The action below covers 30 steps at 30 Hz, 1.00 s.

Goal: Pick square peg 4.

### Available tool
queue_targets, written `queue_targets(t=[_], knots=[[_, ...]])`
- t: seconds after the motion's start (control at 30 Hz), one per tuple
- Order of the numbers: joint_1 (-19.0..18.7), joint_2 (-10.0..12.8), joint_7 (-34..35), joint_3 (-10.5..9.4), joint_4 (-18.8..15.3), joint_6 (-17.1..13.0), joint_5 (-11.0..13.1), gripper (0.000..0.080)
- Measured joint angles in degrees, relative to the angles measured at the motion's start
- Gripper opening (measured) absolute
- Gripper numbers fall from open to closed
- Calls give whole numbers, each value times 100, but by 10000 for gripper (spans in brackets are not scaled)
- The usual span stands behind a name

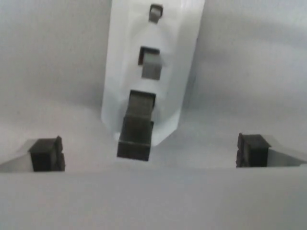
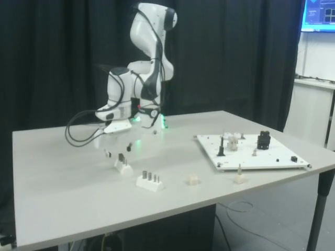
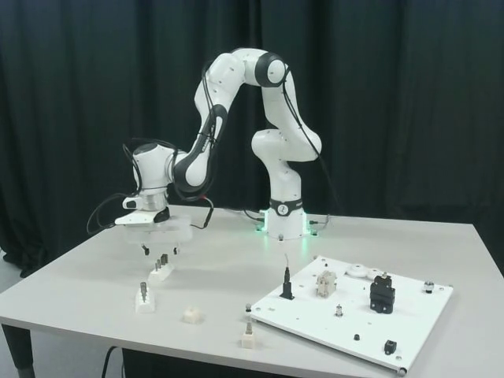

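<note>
I judge square peg 4 (image 1: 136,132) to be the largest dark peg, standing upright in the end socket of the white peg holder (image 1: 172,103), which sits on the grey table (image 2: 63,172) not far from its front edge in the first room view. It looks like a small rigid block with flat sides, probably light and a little smooth, so I would take it on two opposite flat faces near the top and lift straight. The gripper (image 1: 148,153) hovers just above the holder with its fingers (image 1: 46,154) spread wide, one at each side of the peg and touching nothing. Which peg carries the number 4 I cannot read anywhere; no label shows. How deep the peg sits in its socket is hidden. In both room views the pegs are too small for me to separate.
</note>
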<state>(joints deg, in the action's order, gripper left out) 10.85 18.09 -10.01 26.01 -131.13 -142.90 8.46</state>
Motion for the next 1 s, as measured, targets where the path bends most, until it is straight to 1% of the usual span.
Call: queue_targets(t=[0.13, 0.33, 0.4, 0.5, 0.57, 0.7, 0.83, 1.0], knots=[[0, -84, 0, 15, -287, -343, 32, 800], [0, -182, 0, 22, -723, -943, 85, 800], [0, -204, 0, 22, -836, -1108, 104, 800], [-1, -224, 0, 22, -946, -1271, 117, 800], [-5, -232, 0, 22, -984, -1329, 131, 800], [-16, -261, 0, 16, -987, -1337, 166, 800], [-41, -334, 0, 6, -985, -1333, 242, 800], [-88, -439, 21, 6, -974, -1290, 257, 800]])
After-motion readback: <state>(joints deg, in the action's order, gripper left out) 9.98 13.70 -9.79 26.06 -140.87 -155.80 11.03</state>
